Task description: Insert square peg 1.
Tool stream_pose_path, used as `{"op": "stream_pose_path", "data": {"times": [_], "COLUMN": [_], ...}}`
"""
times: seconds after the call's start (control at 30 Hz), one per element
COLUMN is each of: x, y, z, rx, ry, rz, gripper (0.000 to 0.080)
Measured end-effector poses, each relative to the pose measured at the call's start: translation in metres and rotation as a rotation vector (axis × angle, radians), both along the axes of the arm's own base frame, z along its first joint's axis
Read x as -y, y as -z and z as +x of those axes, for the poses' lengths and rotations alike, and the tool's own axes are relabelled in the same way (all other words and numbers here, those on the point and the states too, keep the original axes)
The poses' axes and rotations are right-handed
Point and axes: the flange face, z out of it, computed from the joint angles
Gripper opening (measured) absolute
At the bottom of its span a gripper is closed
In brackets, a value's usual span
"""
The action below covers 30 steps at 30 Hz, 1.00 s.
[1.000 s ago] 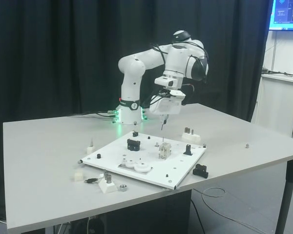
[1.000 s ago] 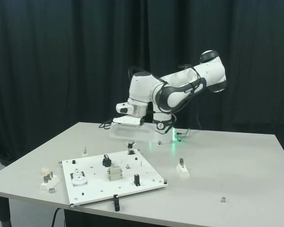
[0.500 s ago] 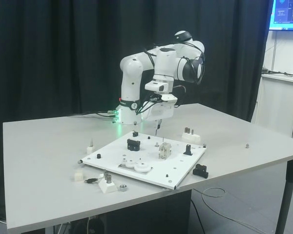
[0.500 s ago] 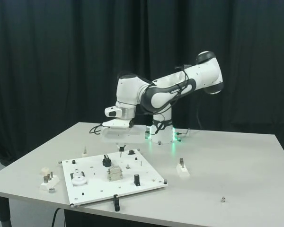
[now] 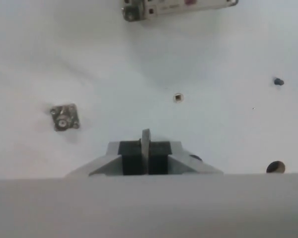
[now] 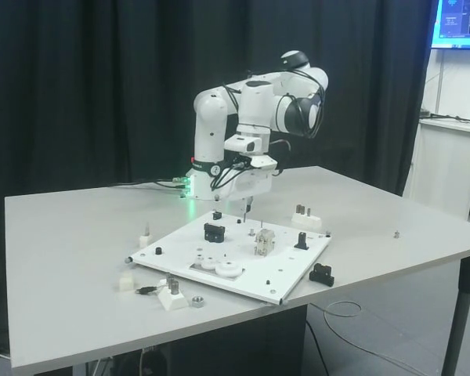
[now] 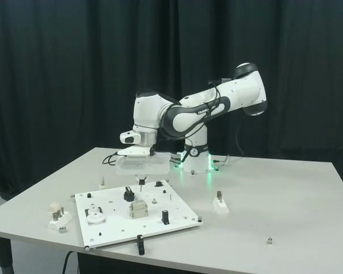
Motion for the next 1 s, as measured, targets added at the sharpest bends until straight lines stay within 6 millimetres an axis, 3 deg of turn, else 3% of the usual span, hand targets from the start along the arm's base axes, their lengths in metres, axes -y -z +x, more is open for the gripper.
{"op": "stream_pose_path", "data": {"times": [0.57, 1.0], "x": [0.024, 0.038], "y": [0.027, 0.037], "z": [0.015, 0.031], "rx": [0.002, -0.029], "ry": [0.042, 0.049], "rz": [0.026, 0.061], "gripper": [0.0026, 0.0026]}}
